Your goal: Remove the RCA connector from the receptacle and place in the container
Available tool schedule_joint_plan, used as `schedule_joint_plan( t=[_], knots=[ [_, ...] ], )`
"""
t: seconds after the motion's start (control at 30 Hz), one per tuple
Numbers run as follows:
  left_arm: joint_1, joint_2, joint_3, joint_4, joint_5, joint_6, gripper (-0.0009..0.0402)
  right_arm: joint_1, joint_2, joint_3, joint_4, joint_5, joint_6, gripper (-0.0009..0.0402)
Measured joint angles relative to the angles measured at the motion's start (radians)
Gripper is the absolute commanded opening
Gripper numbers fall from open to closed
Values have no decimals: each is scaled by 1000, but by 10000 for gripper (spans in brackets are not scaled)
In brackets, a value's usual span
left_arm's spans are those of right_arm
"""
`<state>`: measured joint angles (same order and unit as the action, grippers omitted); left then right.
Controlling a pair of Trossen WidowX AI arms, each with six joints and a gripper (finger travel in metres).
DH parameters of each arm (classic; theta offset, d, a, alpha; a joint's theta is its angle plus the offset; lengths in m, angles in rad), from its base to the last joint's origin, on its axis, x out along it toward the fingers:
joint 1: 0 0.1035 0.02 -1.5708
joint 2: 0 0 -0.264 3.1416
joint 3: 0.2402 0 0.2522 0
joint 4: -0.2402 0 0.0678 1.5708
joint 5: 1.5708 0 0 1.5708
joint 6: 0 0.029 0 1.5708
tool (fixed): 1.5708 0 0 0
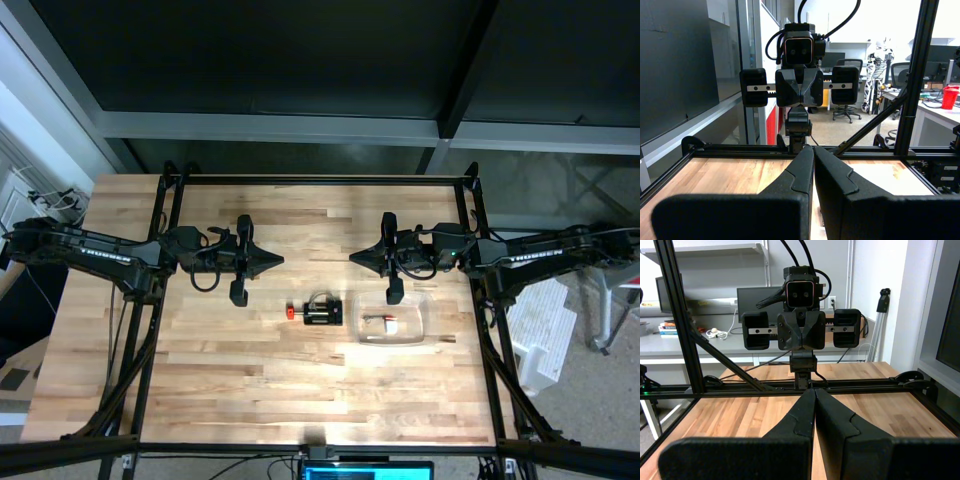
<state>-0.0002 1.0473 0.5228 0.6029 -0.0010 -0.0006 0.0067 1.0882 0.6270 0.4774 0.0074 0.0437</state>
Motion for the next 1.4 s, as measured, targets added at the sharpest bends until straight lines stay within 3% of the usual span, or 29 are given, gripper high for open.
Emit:
schedule_joint_plan(
  t=[1.4],
  knots=[
    [0, 0, 0, 0, 0, 0, 0, 0, 0, 0, -16, 0, 0, 0]
  ],
)
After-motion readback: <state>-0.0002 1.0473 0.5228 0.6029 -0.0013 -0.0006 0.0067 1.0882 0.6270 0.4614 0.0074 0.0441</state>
